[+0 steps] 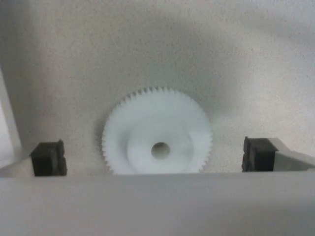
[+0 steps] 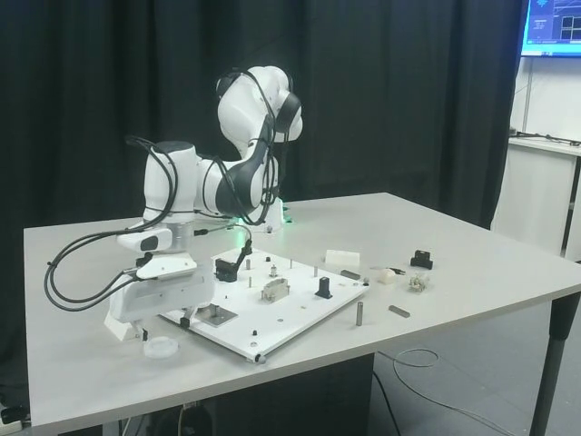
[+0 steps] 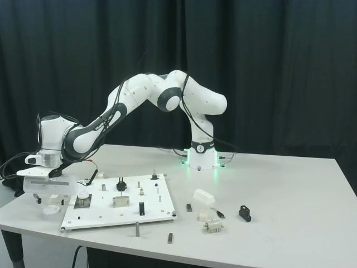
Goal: Remove medium gear.
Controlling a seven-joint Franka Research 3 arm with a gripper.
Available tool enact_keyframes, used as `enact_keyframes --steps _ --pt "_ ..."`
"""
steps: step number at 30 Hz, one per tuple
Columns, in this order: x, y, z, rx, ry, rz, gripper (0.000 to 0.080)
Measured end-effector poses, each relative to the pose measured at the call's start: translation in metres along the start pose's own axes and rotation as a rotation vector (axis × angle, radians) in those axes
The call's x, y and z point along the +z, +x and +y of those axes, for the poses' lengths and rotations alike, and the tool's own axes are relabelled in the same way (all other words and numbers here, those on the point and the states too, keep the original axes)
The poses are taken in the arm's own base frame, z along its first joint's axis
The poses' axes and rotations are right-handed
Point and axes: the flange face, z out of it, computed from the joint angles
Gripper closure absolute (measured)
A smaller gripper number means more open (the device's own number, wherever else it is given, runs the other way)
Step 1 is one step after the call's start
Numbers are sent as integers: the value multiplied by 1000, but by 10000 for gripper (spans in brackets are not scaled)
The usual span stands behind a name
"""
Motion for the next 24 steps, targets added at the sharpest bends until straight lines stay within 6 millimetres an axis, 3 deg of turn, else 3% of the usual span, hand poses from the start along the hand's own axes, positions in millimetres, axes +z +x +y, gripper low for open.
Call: enact_keyframes --steps 24 --pt "-16 5 -3 -10 17 -32 3"
